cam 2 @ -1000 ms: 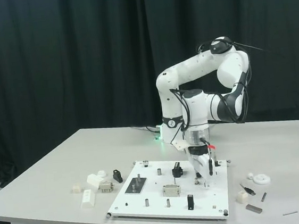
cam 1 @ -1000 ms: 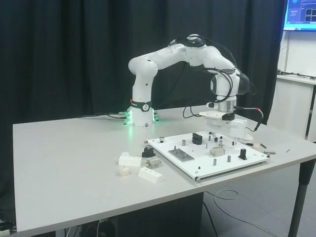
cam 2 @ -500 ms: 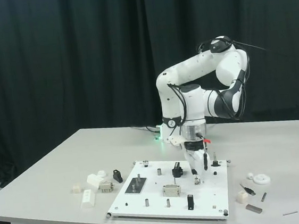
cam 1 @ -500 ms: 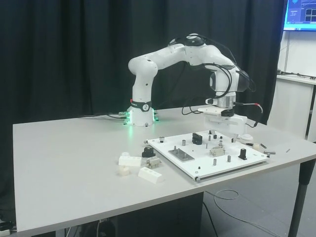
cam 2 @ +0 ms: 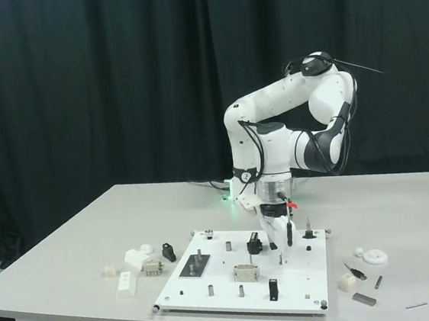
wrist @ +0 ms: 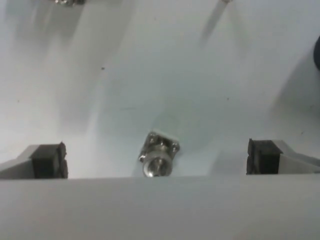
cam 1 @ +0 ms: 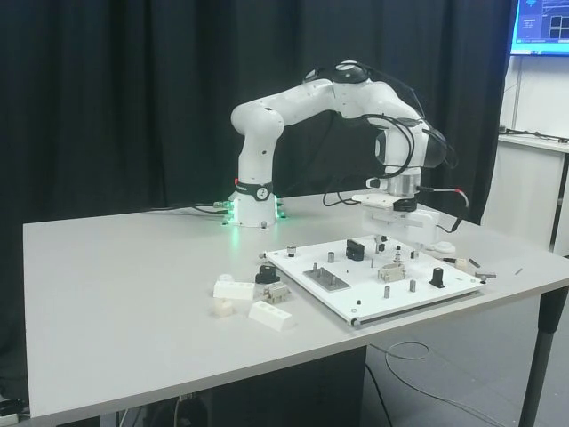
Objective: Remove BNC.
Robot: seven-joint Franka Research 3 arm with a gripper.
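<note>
Wrist view, pincer [wrist: 155,160] spread wide, black pads [wrist: 48,161] flanking the small metal BNC connector [wrist: 158,154], white board [wrist: 165,80] beneath.

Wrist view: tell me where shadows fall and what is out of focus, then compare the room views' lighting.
Wrist view: soft shadows streak the white board; the BNC connector and the black fingertips look blurred. Both room views: even lighting against black curtains; a green glow at the arm's base.
</note>
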